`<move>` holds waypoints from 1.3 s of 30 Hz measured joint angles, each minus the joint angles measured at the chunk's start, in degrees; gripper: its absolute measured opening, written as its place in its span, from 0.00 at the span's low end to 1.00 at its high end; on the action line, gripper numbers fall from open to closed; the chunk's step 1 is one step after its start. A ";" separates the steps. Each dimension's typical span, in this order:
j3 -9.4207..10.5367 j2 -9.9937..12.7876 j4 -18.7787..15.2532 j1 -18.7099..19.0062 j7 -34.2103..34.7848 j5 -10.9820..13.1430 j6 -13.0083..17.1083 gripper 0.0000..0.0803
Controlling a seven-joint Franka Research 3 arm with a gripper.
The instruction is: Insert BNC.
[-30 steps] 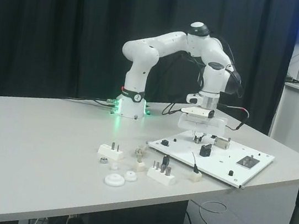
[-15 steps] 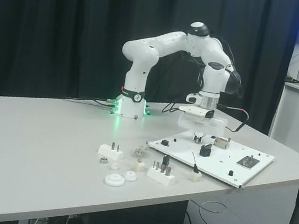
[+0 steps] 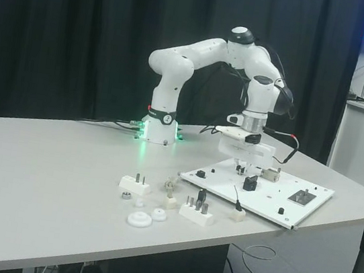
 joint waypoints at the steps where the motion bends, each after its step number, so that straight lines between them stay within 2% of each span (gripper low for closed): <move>1: 0.01 0.00 -0.03 0.05 0.90 0.00 0.11 0.16; 39: 0.15 0.00 -0.16 0.24 32.53 0.12 0.82 0.16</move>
